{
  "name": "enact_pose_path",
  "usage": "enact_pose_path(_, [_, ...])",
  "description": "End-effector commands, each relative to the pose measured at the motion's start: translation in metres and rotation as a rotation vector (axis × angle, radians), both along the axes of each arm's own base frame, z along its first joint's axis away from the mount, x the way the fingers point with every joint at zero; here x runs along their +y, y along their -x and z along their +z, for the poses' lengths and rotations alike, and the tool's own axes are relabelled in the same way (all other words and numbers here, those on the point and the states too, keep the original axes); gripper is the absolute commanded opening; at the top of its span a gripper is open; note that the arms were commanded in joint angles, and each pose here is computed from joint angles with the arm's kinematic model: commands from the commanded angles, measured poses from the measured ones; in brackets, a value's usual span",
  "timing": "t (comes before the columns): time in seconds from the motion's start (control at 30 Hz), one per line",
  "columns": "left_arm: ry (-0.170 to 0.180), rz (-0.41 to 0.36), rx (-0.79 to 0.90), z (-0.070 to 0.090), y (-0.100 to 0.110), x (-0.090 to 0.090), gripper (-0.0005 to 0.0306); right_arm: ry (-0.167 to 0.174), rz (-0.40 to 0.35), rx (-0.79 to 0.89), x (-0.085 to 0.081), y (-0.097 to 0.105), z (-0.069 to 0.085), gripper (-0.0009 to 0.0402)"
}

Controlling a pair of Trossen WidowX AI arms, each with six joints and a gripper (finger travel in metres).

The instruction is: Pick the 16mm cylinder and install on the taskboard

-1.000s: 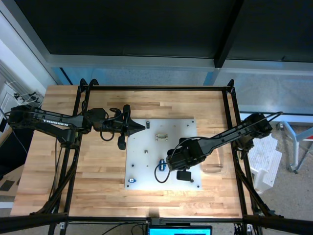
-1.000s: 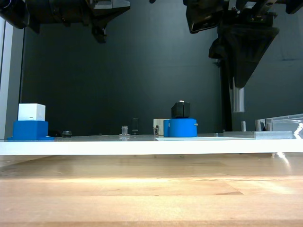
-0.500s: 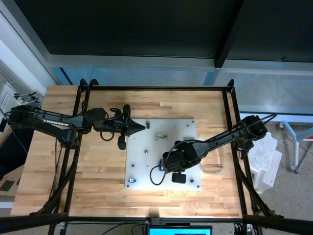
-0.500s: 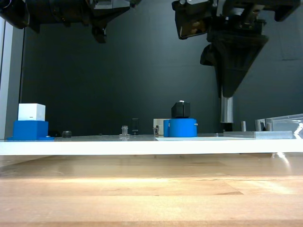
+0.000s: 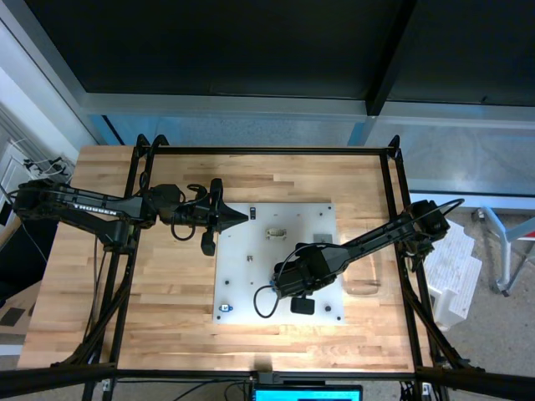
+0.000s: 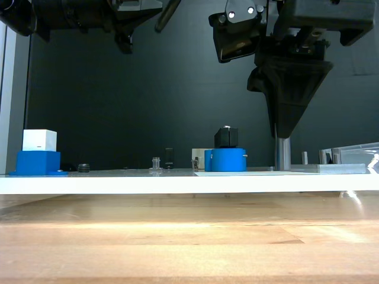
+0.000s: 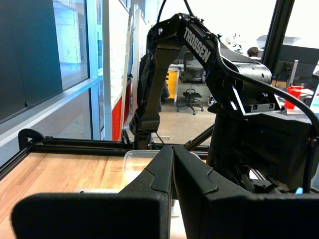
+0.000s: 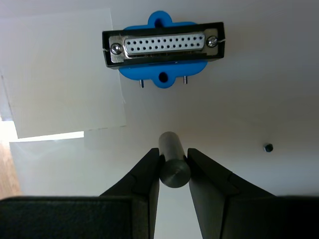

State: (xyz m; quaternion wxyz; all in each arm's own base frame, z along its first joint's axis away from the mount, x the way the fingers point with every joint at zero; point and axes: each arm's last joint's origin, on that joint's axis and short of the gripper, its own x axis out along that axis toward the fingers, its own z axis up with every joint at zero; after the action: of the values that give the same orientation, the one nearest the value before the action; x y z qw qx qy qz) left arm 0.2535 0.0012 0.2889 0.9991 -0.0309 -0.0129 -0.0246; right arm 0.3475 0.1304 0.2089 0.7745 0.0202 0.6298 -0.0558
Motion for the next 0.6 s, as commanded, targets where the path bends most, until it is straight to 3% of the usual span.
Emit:
enact_pose_path(0.03, [0.0, 0.0, 0.0, 0.0001, 0.0, 0.0, 0.0, 0.0, 0.0, 0.002, 0.0006, -0.0018, -0.0039, 0.0004])
enact_pose_path(0.6, [0.0, 0.0, 0.0, 0.0001, 0.0, 0.0, 0.0, -0.007, -0.004, -0.021, 0.0002, -0.0057, -0.0057, 0.0004])
